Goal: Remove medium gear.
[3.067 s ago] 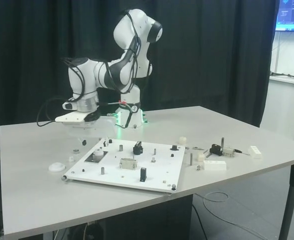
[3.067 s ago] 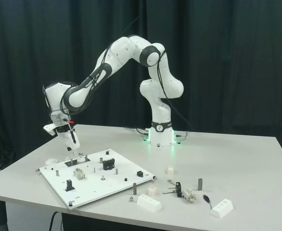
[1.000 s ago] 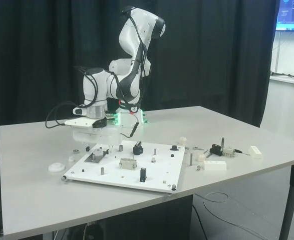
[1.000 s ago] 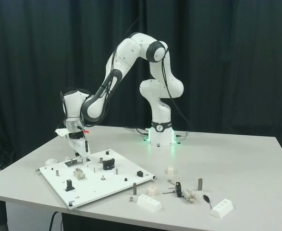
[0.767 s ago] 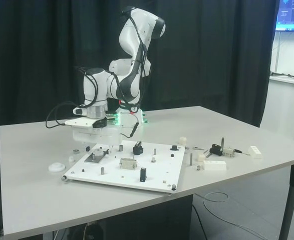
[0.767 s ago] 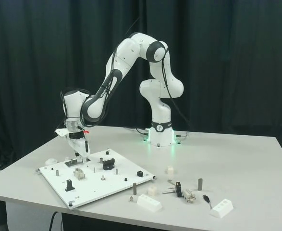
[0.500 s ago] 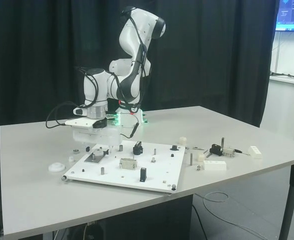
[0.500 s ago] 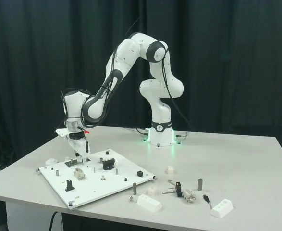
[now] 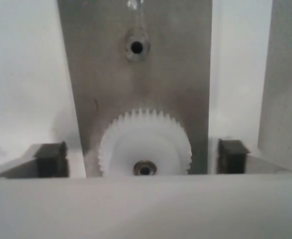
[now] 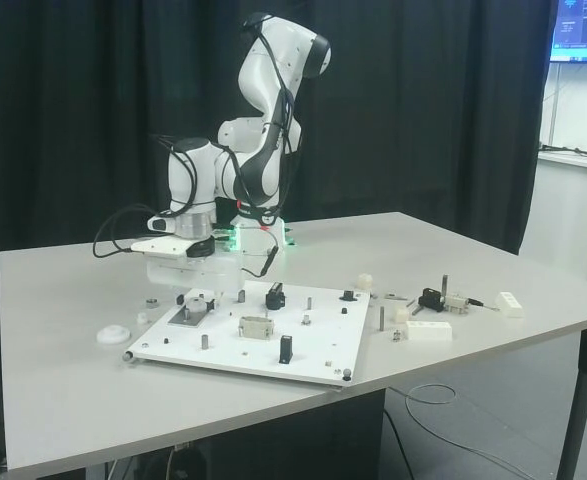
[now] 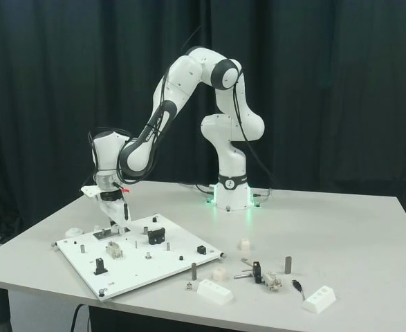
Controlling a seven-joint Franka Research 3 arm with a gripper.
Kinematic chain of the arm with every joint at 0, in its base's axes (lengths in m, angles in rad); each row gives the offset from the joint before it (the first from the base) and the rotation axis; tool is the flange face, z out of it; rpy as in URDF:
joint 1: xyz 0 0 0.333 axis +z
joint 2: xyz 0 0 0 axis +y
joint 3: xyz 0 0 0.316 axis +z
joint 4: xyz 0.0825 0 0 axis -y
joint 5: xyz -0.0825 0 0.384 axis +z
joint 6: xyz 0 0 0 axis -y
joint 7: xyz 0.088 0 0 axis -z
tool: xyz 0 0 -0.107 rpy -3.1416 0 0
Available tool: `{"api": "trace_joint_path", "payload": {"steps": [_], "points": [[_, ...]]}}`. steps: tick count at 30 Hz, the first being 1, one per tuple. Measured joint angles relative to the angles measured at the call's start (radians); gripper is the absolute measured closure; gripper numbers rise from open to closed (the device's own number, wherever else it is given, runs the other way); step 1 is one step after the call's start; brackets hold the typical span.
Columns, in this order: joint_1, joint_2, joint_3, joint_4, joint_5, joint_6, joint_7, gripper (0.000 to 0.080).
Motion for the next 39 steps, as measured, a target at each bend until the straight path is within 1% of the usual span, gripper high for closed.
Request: {"api": "trace_joint_path", "payload": {"steps": [1, 2, 7, 8, 13, 14, 29, 39], "points": [[0.0, 0.0, 0.0, 0.0, 0.0, 0.0, 0.0, 0.0003], [0.0, 0.0, 0.0, 0.0, 0.0, 0.0, 0.0, 0.0202], [0.0, 0.0, -0.001, 0.0, 0.0, 0.0, 0.0, 0.0202], [-0.001, 0.0, -0.001, 0.0, 0.0, 0.0, 0.0, 0.0394], [-0.001, 0.0, -0.001, -0.001, 0.001, 0.0, 0.0, 0.0394], [-0.001, 0.0, -0.001, -0.001, 0.002, 0.0, 0.0, 0.041], [-0.002, -0.002, -0.002, -0.001, 0.005, 0.001, 0.0, 0.041], [-0.001, -0.019, -0.008, -0.004, 0.004, -0.007, 0.0, 0.041]]}}
